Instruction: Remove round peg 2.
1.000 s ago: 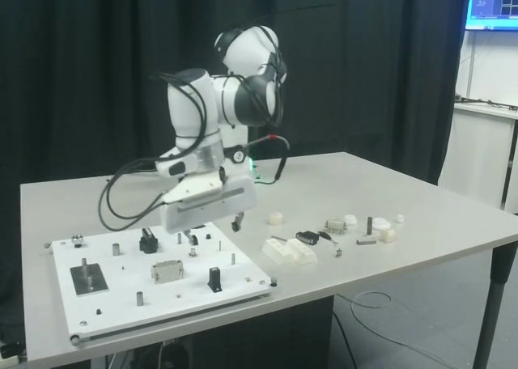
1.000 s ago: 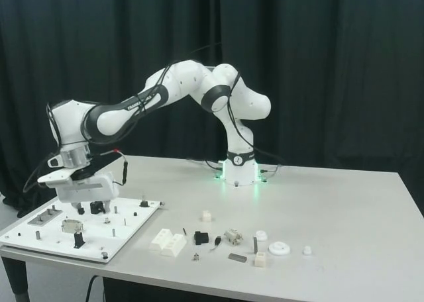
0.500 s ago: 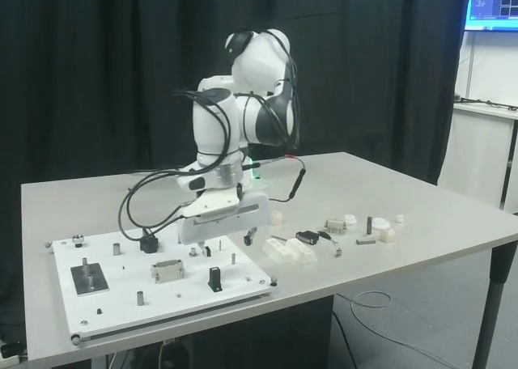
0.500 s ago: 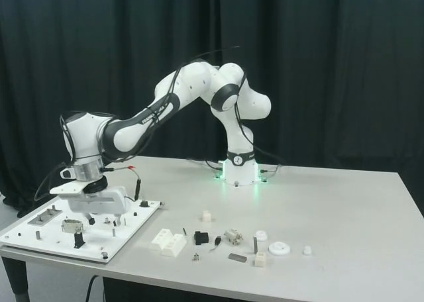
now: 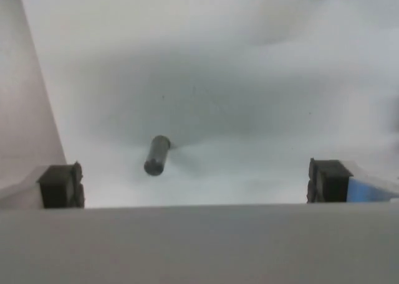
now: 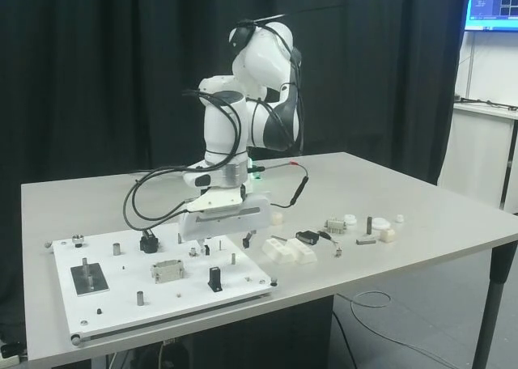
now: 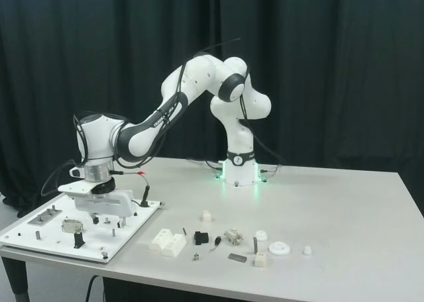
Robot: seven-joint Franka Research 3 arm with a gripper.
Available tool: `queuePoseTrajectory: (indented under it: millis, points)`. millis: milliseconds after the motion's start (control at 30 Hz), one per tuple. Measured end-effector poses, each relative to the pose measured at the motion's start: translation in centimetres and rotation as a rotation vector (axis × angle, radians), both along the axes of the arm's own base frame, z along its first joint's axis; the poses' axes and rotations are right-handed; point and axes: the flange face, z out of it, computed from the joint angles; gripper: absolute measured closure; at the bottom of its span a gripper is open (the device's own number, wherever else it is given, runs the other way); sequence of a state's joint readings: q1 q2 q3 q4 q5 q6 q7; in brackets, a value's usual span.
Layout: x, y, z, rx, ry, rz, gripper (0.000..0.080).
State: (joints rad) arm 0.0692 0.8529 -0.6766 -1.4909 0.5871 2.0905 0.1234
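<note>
A short grey round peg (image 5: pixel 156 155) stands in the white board (image 5: pixel 249 78). My gripper (image 5: pixel 193 183) hangs over it, open wide, with a black fingertip (image 5: pixel 60 185) on one side of the peg and the other well off on the far side; neither touches it. In the first room view the gripper (image 6: pixel 224 242) hovers low over the board (image 6: pixel 174 300) near its right edge, above a small peg (image 6: pixel 233 258). In the second room view the gripper (image 7: pixel 108 218) is just above the board (image 7: pixel 126 239).
On the board stand a black block (image 6: pixel 214 278), a grey connector (image 6: pixel 165 270), a grey plate with a post (image 6: pixel 87 278) and several small pegs. White blocks (image 6: pixel 289 251), a black connector (image 6: pixel 307 238) and other small parts lie on the table to the board's right.
The arm has swung from the board's middle towards its right edge, turned its wrist and come lower. The gripper holds nothing throughout.
</note>
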Motion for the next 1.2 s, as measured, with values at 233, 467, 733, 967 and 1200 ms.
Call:
queuePoseTrajectory:
  millis: [233, 467, 733, 967, 1200]
  points:
    - [-1.4, 0.6, -1.0, -0.02, -0.052, 0.006, 0.0003]
    - [-2.3, 1.4, -1.9, -0.042, -0.101, 0.011, 0.0003]
    - [-2.2, 2.2, -2.1, -0.073, -0.151, 0.014, 0.0003]
    - [-1.7, 2.2, -1.7, -0.109, -0.194, 0.016, 0.0003]
    - [-1.7, 2.0, -1.7, -0.105, -0.21, -0.002, 0.0003]
